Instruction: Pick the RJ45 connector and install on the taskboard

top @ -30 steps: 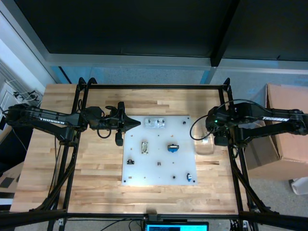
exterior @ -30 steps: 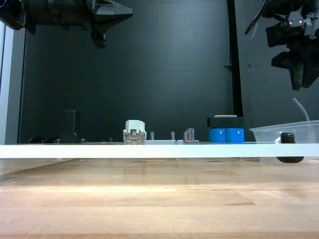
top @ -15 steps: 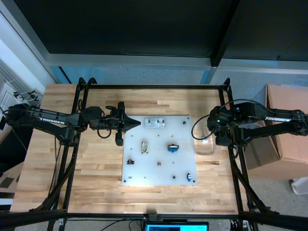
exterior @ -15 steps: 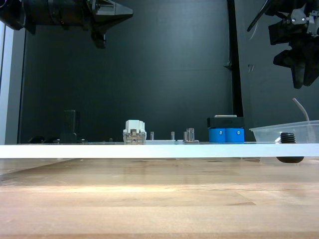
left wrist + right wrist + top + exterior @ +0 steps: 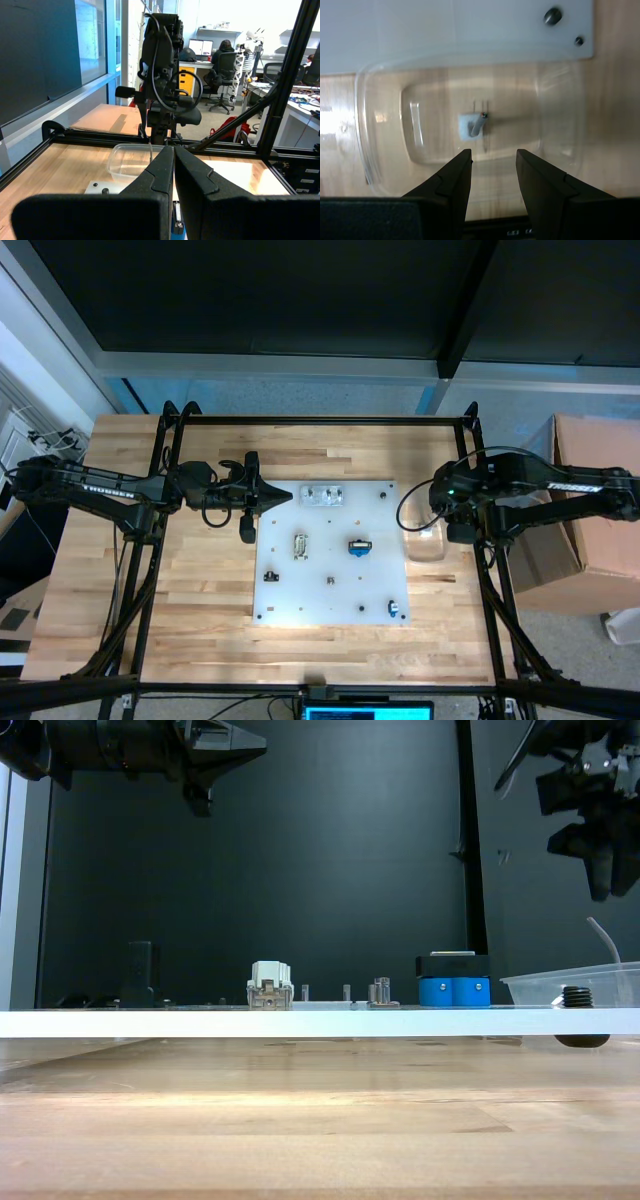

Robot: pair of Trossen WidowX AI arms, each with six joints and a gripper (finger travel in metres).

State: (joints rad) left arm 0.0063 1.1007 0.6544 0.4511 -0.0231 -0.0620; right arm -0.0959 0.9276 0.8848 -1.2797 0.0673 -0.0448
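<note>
RJ45 connector (image 5: 471, 124) free in tray (image 5: 380, 100) below right gripper (image 5: 492, 165) (parted & empty); left gripper (image 5: 173, 150) closed abv board (image 5: 330, 602) left edge.

My left arm (image 5: 110, 490) extends inward from the left side, held roughly level and raised high. My left gripper (image 5: 173, 150) points horizontally toward the opposite arm, with its fingers pressed together tip to tip and nothing between them. My right arm (image 5: 560, 485) extends inward from the right side, also raised, with the wrist bent downward. My right gripper (image 5: 493, 155) points straight down, fingers parted with a clear gap, holding nothing.
</note>
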